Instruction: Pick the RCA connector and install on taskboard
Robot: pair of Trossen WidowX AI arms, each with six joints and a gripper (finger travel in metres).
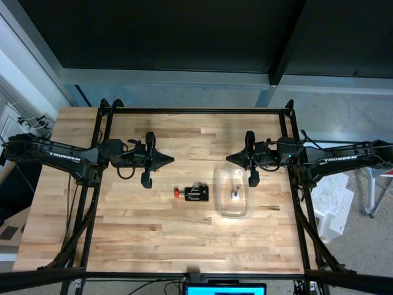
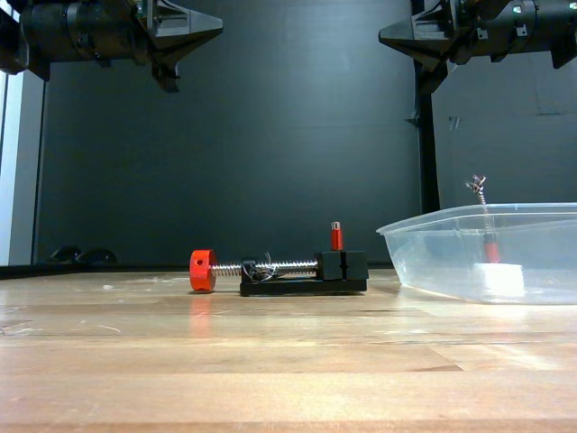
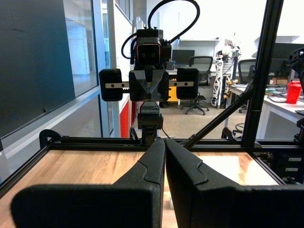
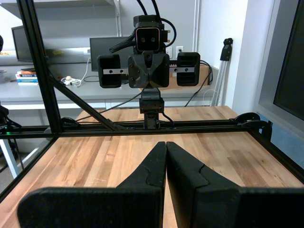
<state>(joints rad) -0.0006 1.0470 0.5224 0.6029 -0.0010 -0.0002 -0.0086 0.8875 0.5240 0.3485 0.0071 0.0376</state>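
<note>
Well, both arms hang high over the wooden table (image 1: 123,233), reaching inward from either side and facing one another across the middle. The left gripper (image 1: 170,160) sits well above the boards on the left, its two black fingers (image 3: 149,164) pressed tip to tip, clenched on nothing. The right gripper (image 1: 229,159) mirrors it on the right, likewise clamped together with nothing between the fingers (image 4: 152,166), and from the table's edge both points, left (image 2: 216,34) and right (image 2: 383,38), float far above everything that lies on the wood. Between them and nearer to me lies the taskboard (image 1: 195,193), a small black block resting flat on the table with a red knob (image 2: 203,270) at its left end, a silvery threaded rod running into the body, and a short red peg (image 2: 335,236) standing upright on top. Just to its right, apart from it, stands a clear plastic tray (image 1: 216,190). The RCA connector (image 1: 235,195) sits inside that tray, a tiny pale piece on the tray floor, showing through the clear wall (image 2: 433,253) as a small whitish lump (image 2: 498,276) with a thin stem rising past the rim. Neither gripper is near it.
</note>
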